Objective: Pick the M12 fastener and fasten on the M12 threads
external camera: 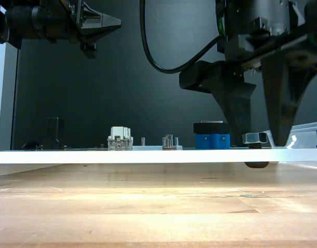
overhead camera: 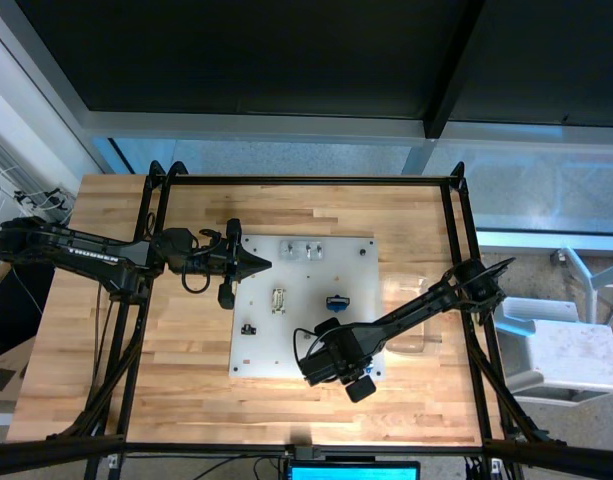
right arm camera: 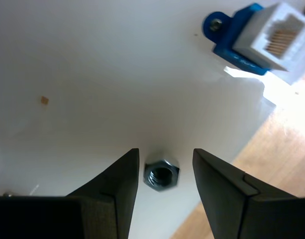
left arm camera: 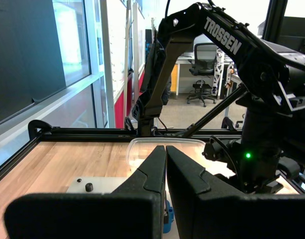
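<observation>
Nut (right arm camera: 161,174): right end effector (right arm camera: 165,152) astride; left (left arm camera: 165,149), TROSSEN-armed, aloft

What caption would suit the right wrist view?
Right gripper, fingers open, straddles the silver nut on the white board; left gripper hangs shut above the board's left edge.

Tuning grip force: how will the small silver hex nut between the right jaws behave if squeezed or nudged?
The small silver hex nut looks rigid metal, unlikely to deform. Its shiny flats may slip in the open right gripper straddling it. Seemingly on its black stud, it shouldn't roll. Left gripper hovers shut, far left.
</observation>
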